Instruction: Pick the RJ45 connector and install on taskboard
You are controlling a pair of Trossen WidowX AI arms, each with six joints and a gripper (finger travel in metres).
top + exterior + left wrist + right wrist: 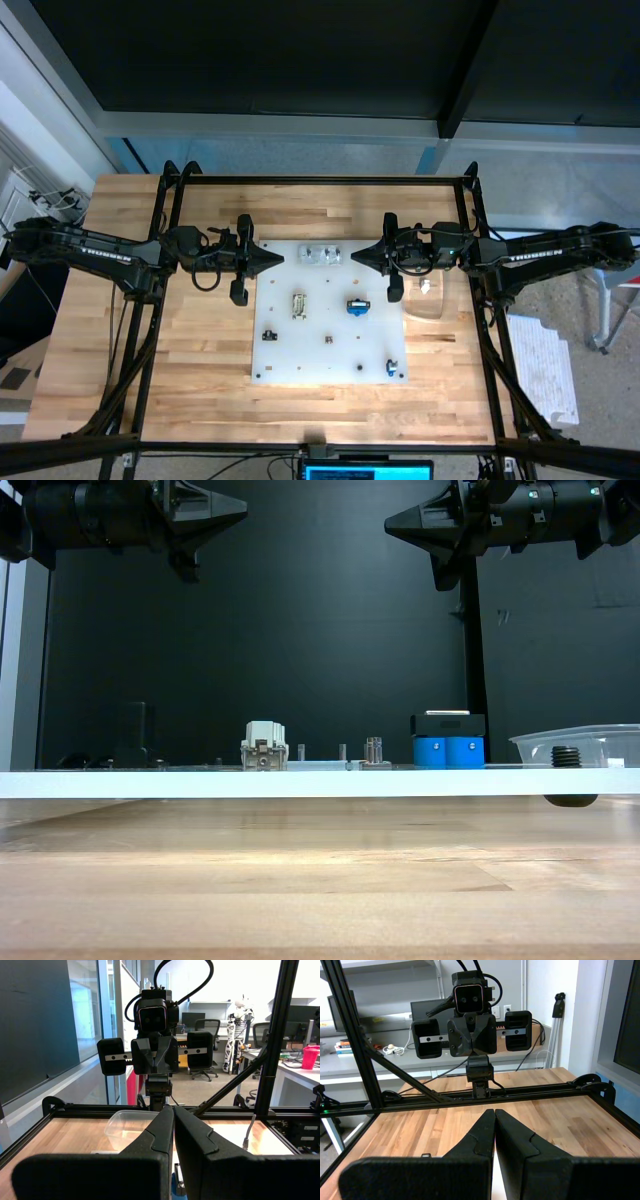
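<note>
Both grippers hang high over the board's far edge, well apart. The left gripper [278,258] and the right gripper [357,255] each have fingers pressed together on nothing. In the high view a grey piece covers the blue jack [397,372] at the near right corner of the white board [290,350], so the connector [392,364] appears seated there. The tray [425,310] holds only the white block [426,286]. Installation looks complete; the next move calls only for a seating check. Only the left wrist view shows a grey cable [248,1134] rising beside the board. The low view settles nothing.
</note>
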